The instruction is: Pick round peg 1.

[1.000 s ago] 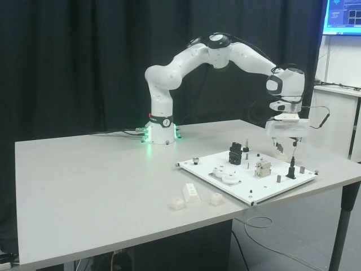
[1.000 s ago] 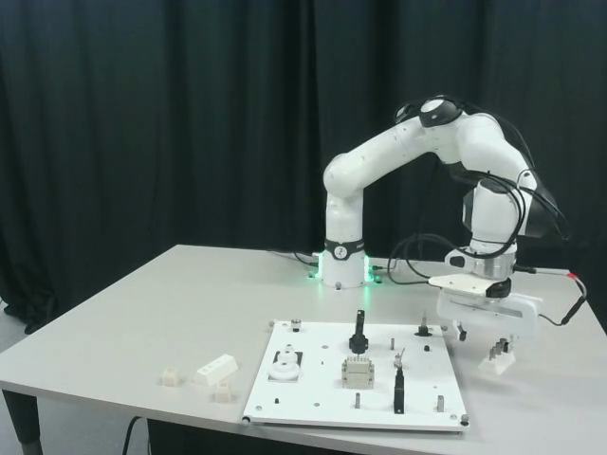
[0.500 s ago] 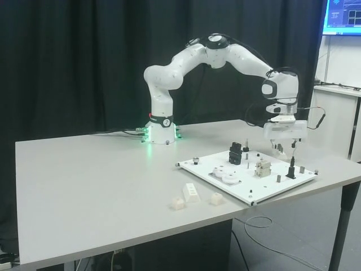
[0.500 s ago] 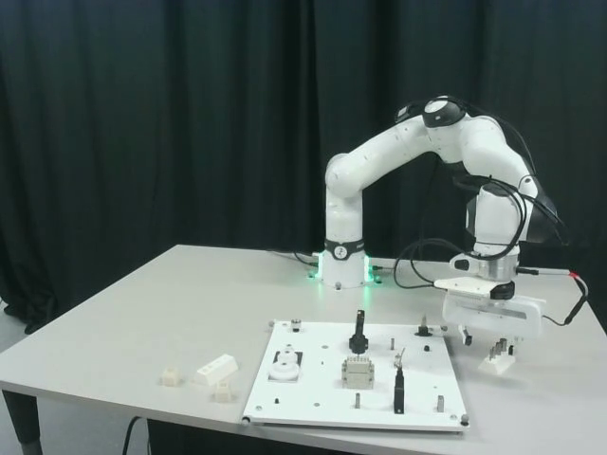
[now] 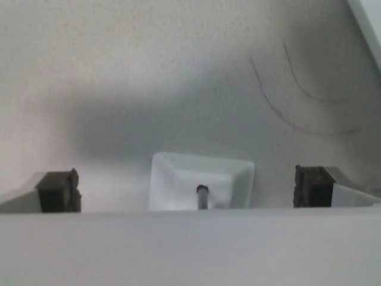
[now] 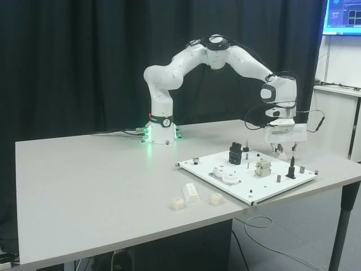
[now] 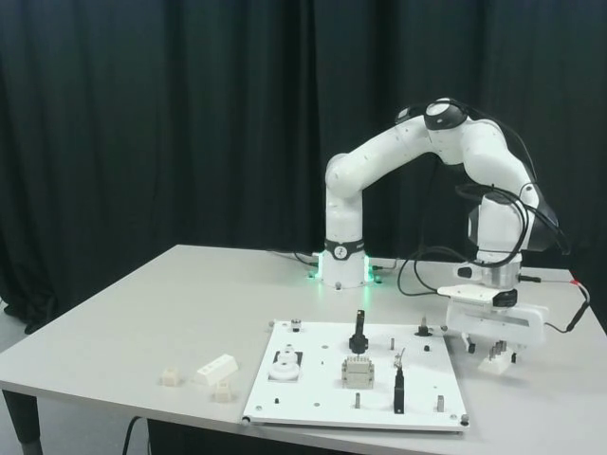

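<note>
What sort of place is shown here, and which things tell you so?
Probably a robotics lab: a white arm bolted to a grey table, a white assembly board of small parts, black curtains behind.

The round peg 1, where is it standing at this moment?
Round peg 1 stands upright in a small white holder on the grey table, just off the white board, with the open gripper directly above it.
</note>
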`<control>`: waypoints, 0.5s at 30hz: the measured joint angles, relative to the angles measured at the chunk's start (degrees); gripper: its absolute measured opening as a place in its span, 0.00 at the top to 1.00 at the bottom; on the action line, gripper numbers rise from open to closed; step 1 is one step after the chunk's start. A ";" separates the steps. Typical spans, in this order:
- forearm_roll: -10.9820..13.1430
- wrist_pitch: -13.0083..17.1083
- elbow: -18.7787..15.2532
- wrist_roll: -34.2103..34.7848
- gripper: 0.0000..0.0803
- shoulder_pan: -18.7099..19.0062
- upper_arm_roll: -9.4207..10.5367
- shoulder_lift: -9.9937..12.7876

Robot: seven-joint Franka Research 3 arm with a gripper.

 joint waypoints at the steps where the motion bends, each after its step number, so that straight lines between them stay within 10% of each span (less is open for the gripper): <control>1: 0.00 0.16 0.00 0.10 0.00 0.00 0.08 0.00; 15: 0.00 1.34 0.00 3.10 0.23 0.01 0.35 -0.34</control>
